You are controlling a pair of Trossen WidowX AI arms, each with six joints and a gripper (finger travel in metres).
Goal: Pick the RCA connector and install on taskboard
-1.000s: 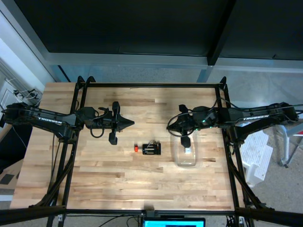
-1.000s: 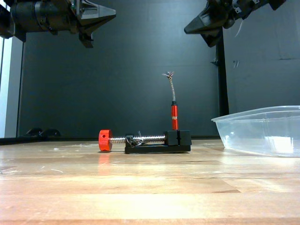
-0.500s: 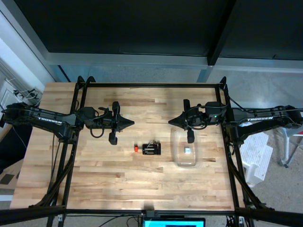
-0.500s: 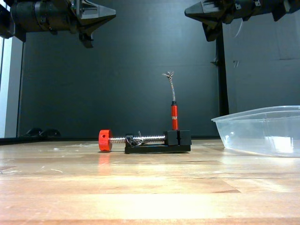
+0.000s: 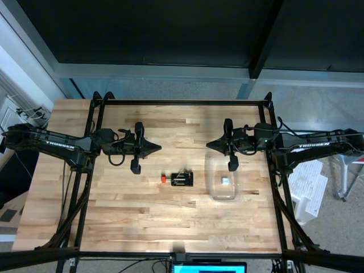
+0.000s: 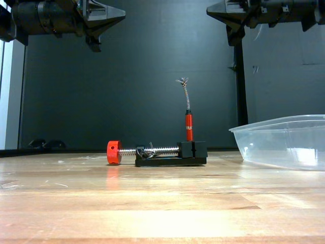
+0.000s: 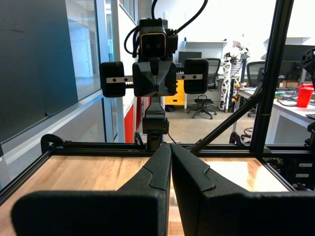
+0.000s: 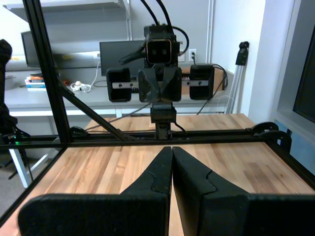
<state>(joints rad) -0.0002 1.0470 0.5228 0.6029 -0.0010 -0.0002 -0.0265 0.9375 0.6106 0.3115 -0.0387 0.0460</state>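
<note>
On the worktop the black taskboard lies, its red-orange knob leftward. The RCA connector, a red barrel with a silvery coiled tail, stands upright on its other end. Beyond, aloft, the left pincer and the right pincer face each other, both closed.

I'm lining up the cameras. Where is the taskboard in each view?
High view: taskboard central on the table; the shut left claw and right claw hover beyond it.
Low view: taskboard mid-picture.
Left wrist view: not in it.
Right wrist view: not in it.
Shared landmark: its red knob, at its left end.
</note>
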